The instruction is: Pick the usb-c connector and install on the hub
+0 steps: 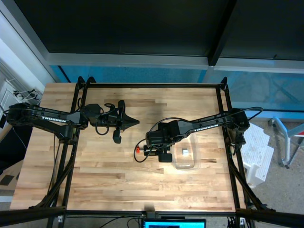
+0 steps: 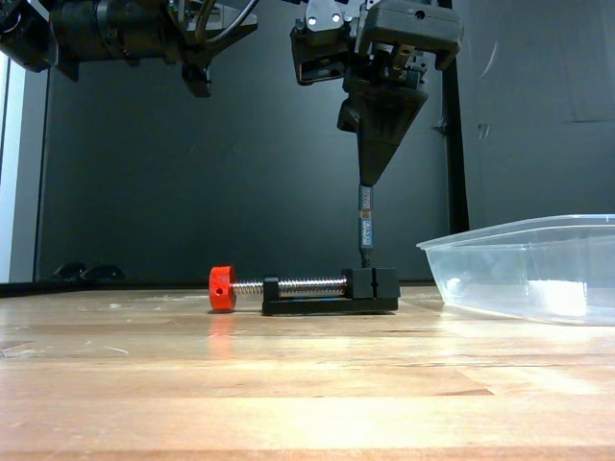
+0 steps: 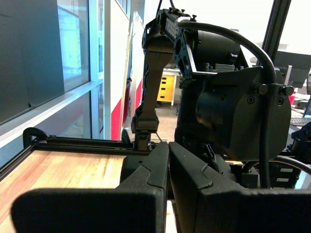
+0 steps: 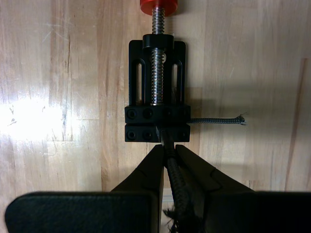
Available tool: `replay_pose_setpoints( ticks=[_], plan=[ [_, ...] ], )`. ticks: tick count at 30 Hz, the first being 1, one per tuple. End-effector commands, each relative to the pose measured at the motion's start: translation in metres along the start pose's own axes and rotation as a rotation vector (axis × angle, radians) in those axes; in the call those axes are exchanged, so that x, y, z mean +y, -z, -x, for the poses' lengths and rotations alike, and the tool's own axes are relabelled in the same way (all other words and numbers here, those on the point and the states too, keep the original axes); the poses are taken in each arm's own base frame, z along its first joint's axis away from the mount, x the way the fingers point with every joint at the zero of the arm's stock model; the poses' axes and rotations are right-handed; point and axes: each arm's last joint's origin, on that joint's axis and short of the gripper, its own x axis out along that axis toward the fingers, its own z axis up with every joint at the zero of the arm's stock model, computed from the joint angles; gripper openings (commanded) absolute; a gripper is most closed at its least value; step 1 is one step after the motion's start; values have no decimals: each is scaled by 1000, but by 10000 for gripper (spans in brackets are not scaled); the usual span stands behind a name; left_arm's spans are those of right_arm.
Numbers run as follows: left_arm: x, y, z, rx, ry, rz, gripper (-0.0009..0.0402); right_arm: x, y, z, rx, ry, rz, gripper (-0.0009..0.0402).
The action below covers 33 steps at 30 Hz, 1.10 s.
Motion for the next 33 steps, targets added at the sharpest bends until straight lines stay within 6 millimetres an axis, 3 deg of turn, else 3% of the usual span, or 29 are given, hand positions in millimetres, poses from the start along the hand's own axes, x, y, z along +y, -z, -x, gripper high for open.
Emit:
replay_pose_setpoints(
  ticks=[1, 33],
  plan=[
    [0, 0, 0, 0, 0, 0, 0, 1, 0, 1, -6, 0, 5, 0],
    [0, 0, 0, 0, 0, 0, 0, 1, 7, -17, -3, 0, 10, 0]
  ],
)
